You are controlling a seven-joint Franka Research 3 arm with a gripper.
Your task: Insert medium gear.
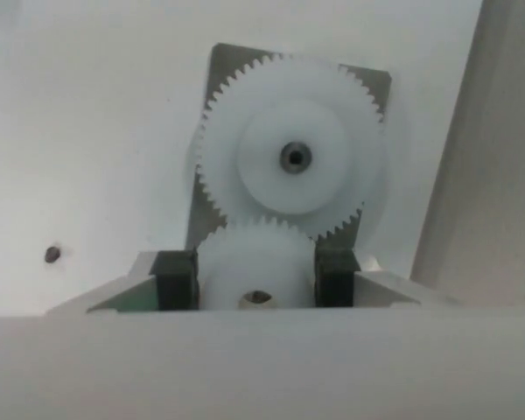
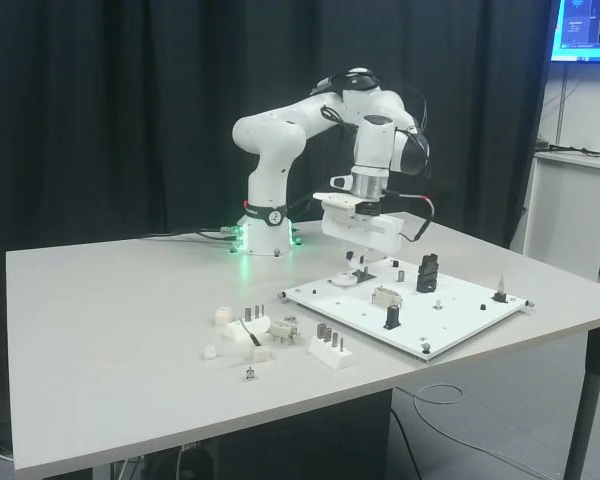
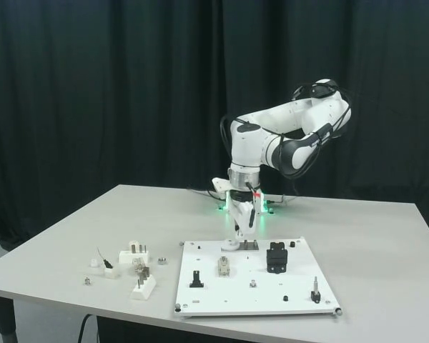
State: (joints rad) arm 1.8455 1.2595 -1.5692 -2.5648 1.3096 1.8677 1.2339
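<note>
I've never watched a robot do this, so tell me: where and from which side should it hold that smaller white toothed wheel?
Across its toothed rim, coming straight down from above. The smaller white plastic gear lies flat with its centre hole facing up, and the gripper has its black finger pads on opposite sides of the rim. That leaves the hole free, beside the large white gear on the grey plate.

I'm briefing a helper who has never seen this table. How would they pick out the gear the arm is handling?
Find the white assembly board on the grey table, then the tool over its far edge. Between its black fingers sits the smaller white plastic gear, meshed against the larger white toothed gear on a grey plate.
</note>
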